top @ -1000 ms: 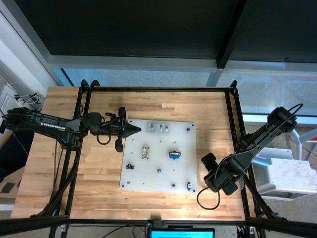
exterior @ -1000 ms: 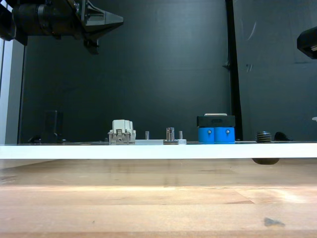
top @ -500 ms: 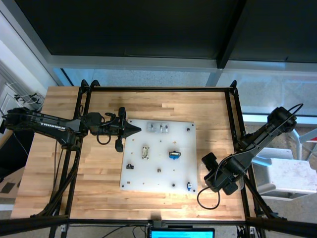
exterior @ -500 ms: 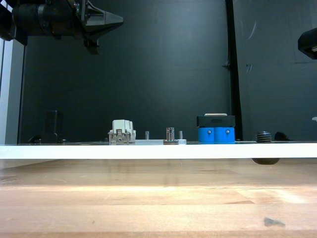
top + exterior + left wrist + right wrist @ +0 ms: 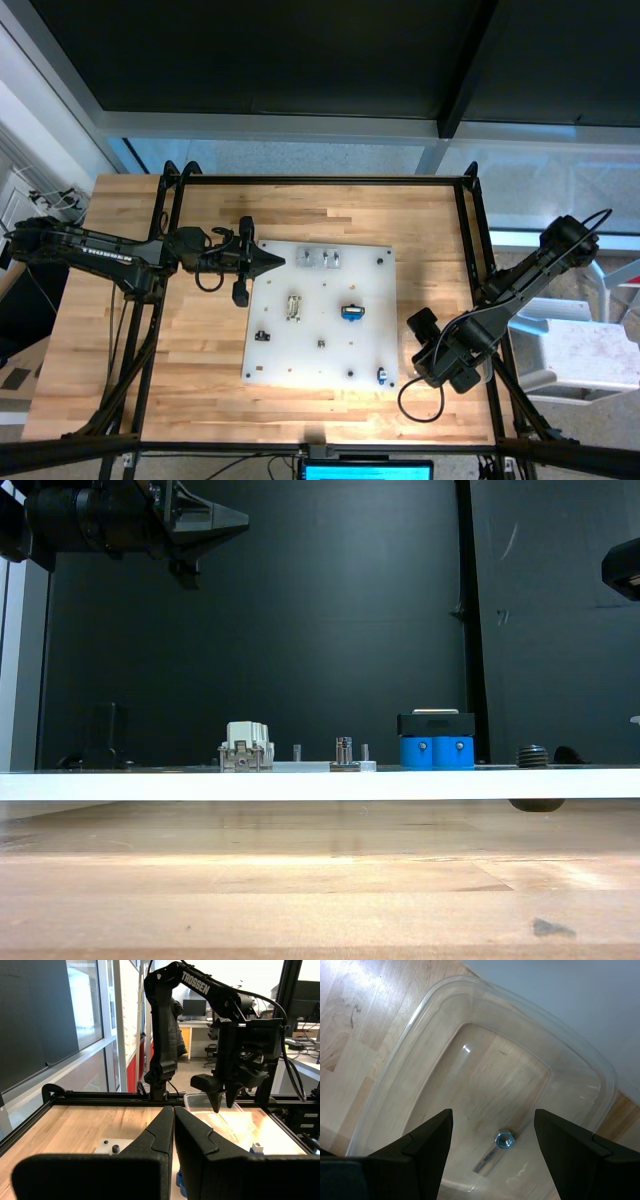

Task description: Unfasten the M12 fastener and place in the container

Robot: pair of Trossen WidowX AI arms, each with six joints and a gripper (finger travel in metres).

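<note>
The M12 fastener, a small silver nut [image 5: 504,1140], lies flat on the floor of the container, a clear tray [image 5: 418,1025], right under my right gripper [image 5: 491,1111]. That gripper is open and holds nothing. In the left wrist view it [image 5: 223,1106] hangs over the tray [image 5: 199,1100]. The black ribbed stud [image 5: 532,756] on the white board [image 5: 320,345] is bare, its ribs showing. My left gripper [image 5: 173,1109] is shut and empty. It [image 5: 272,262] hovers high over the board's far left edge.
A blue connector [image 5: 435,743], a white connector block [image 5: 246,747] and a silver post [image 5: 344,752] stand on the board. The black frame rails [image 5: 478,240] run along the table's sides. The right arm's cable [image 5: 418,405] loops near the table's front edge.
</note>
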